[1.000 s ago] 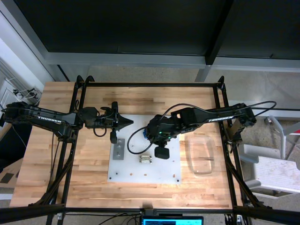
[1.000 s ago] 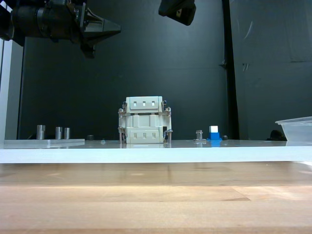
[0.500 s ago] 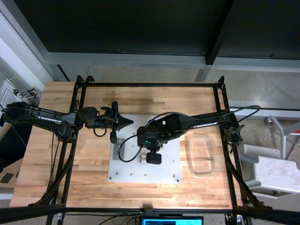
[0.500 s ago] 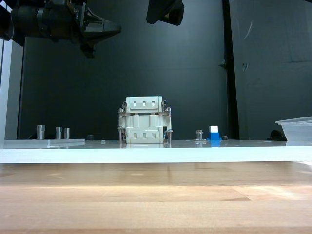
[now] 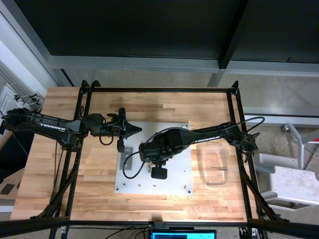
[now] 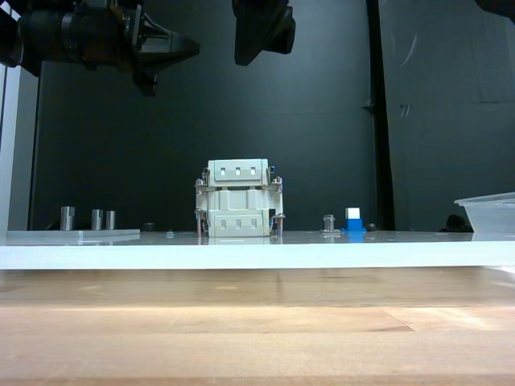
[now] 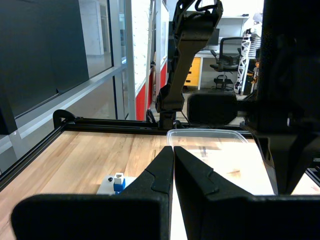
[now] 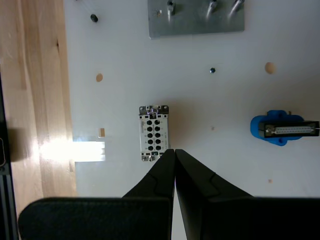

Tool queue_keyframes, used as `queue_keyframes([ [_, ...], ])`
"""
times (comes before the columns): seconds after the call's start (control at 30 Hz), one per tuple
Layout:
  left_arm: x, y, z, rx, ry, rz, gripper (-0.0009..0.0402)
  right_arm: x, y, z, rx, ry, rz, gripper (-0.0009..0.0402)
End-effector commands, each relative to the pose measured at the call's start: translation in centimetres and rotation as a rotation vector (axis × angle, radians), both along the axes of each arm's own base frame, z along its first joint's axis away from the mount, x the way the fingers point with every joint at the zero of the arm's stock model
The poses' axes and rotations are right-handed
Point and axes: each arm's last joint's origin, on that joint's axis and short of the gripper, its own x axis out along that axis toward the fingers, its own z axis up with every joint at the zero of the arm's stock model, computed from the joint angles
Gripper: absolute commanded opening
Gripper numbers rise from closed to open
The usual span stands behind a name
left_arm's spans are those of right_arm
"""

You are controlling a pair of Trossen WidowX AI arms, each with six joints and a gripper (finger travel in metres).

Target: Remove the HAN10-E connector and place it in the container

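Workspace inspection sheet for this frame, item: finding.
Surface: white board lying on wood table.
Job's things: HAN10-E connector upright on board, ungripped; container empty, right of board.
Clutter: metal bar with pegs; blue piece.
Grippers: left gripper shut, parked above board's far-left edge; right gripper shut, hovering high over connector.
Cables: black cable loops below right arm.
Surroundings: black frame; screen at near edge.

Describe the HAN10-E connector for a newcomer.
On the white board, look beneath the right pincer; the left pincer hovers at the board's far-left corner. The HAN10-E connector is the beige block with two rows of pin holes, unlike the blue piece or grey pegged plate.
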Motion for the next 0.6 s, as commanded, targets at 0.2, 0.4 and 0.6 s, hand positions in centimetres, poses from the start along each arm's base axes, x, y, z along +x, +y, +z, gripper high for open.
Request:
queue_keyframes([
  [0.2, 0.0, 0.0, 0.0, 0.000, 0.000, 0.000, 0.0000, 0.5, 1.1, -1.3, -0.031, 0.023, 0.089, 0.0000],
  [0.4, 0.0, 0.0, 0.0, 0.000, 0.000, 0.000, 0.0000, 1.1, 1.2, -2.2, -0.006, 0.032, 0.024, 0.0000],
  [0.6, 0.0, 0.0, 0.0, 0.000, 0.000, 0.000, 0.0000, 1.3, 1.3, -2.7, -0.003, 0.044, 0.024, 0.0030],
])
